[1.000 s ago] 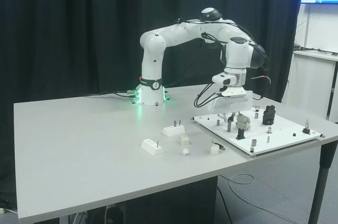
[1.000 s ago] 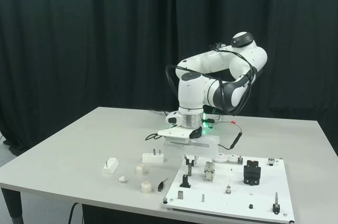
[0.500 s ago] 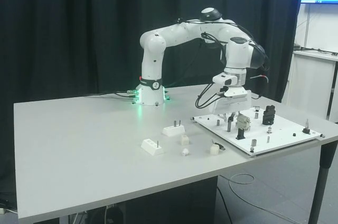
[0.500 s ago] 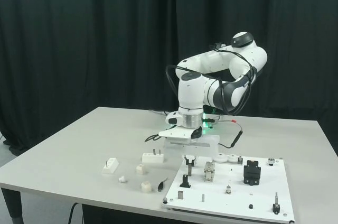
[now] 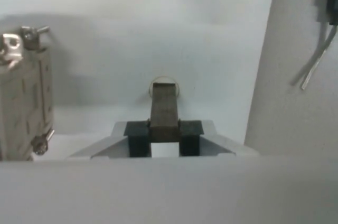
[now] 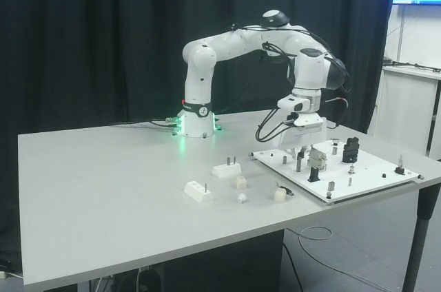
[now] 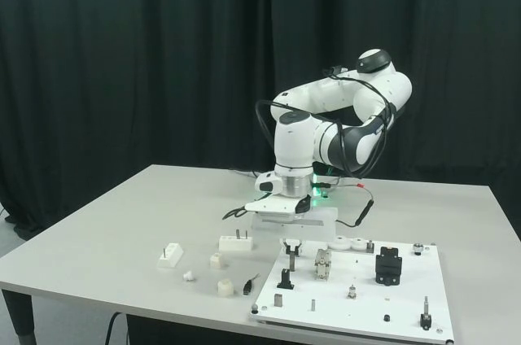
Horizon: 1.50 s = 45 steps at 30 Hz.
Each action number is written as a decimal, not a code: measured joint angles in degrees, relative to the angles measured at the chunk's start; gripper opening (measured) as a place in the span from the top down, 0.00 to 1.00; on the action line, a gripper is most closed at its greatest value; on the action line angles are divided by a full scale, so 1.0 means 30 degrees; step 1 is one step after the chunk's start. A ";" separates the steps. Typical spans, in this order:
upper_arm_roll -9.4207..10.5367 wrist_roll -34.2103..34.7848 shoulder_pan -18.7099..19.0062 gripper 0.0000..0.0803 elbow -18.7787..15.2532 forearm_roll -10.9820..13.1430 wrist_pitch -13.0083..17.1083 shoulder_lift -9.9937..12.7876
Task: Insert square peg 3.
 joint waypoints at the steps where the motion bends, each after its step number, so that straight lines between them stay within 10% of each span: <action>1: 0.0003 0.0069 0.0001 0.86 -0.0005 0.0002 0.0009 -0.0001; 45: -0.0027 0.2104 -0.0106 0.86 -0.0166 0.0499 -0.0092 -0.0068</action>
